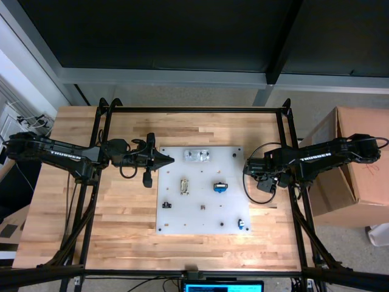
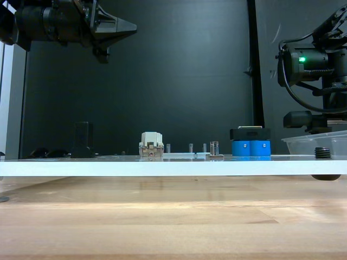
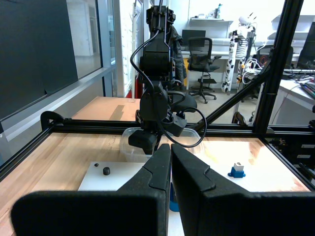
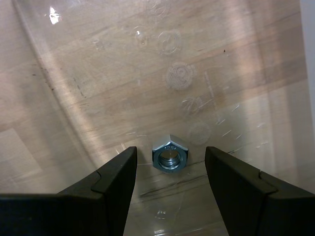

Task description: Pick the M12 nut and place it on its threads and fasten

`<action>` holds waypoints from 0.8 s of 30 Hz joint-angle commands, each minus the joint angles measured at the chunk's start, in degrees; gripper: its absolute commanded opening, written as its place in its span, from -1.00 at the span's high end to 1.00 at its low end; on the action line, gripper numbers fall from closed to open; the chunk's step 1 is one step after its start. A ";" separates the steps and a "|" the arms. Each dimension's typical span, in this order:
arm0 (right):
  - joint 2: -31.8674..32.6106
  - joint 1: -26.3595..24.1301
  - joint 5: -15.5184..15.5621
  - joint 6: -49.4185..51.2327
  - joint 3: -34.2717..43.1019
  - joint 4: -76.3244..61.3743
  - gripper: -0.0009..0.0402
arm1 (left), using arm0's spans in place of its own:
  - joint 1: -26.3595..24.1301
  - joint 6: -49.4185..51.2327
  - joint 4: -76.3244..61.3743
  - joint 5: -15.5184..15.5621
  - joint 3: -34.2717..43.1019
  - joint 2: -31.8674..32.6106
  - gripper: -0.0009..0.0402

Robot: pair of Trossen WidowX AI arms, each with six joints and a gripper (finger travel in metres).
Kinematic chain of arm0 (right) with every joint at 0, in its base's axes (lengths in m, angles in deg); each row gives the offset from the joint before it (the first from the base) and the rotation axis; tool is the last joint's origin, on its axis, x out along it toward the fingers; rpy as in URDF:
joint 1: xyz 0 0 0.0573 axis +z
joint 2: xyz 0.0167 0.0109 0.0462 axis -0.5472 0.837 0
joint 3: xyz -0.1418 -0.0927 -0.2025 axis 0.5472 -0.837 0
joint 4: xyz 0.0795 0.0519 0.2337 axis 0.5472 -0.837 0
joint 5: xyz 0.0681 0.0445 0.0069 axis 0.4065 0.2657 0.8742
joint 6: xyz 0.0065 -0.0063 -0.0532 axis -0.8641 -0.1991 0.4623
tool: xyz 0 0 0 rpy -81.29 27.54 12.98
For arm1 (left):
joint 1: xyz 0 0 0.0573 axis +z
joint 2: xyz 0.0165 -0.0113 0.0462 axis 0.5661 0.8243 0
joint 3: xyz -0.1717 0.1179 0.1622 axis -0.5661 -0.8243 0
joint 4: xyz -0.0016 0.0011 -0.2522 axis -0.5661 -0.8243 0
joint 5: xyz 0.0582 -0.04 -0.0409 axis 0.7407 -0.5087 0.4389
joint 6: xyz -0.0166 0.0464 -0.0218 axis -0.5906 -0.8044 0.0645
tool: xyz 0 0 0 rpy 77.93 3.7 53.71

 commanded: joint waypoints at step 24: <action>-0.94 0.96 0.09 -4.72 5.07 -4.90 0.96 | 0.02 0.00 0.02 -0.02 0.00 0.00 0.96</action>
